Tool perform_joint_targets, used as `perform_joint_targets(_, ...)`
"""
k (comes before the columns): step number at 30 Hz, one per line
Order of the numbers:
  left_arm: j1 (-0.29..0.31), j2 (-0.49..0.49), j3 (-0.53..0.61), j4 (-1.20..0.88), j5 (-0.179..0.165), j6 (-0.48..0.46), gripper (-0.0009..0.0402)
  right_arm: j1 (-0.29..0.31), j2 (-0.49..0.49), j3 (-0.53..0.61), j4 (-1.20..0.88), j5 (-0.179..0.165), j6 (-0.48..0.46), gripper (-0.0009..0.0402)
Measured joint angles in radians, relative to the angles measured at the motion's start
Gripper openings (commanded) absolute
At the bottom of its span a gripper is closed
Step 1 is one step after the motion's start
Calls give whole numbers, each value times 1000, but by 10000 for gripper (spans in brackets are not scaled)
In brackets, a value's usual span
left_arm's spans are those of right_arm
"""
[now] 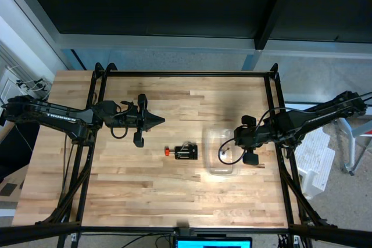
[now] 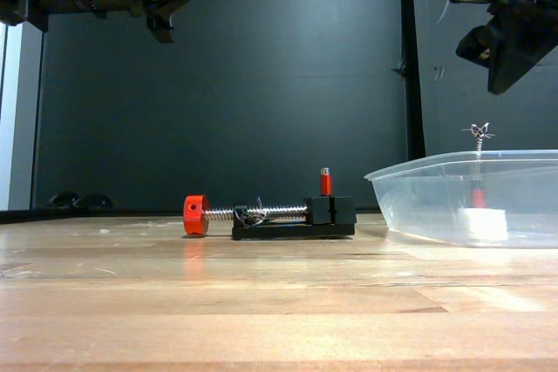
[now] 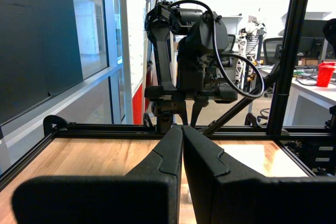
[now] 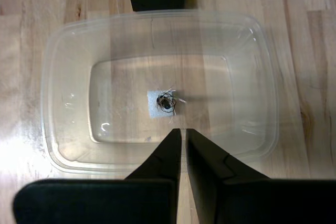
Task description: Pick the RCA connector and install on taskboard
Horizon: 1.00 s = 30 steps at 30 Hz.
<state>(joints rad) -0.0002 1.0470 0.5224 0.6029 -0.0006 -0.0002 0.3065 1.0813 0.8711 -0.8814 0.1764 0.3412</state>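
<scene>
Table (image 1: 145, 190) bears the clear tray (image 4: 262, 77), the taskboard (image 1: 186, 153) just beside it, and, upright on a white foam pad (image 4: 155, 109) mid-tray, the RCA connector (image 4: 166, 102). Right gripper (image 4: 181, 132) — the nearer — hovers above it, jaws closed to a sliver, empty. Left gripper (image 1: 157, 121), likewise closed and empty, hangs well apart.

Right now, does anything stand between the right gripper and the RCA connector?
Nothing visible does. The right gripper, shut, hangs above the RCA connector, which sits uncovered in the clear tray. The left gripper, shut, is parked high at left.
</scene>
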Motion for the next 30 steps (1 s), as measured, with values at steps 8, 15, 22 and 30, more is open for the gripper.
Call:
perform_joint_targets(8, 0, 0, 0, 0, 0, 0, 0, 4, 28, -45, 64, -12, 5, 122)
perform_joint_targets(15, 0, 0, 0, 0, 0, 0, 0, 9, 75, -75, 125, -11, 13, 157)
perform_joint_targets(22, 0, 0, 0, 0, 0, 0, 0, 10, 126, -116, 200, -11, 13, 156)
perform_joint_targets(30, 0, 0, 0, 0, 0, 0, 0, 10, 194, -127, 272, -11, 11, 157)
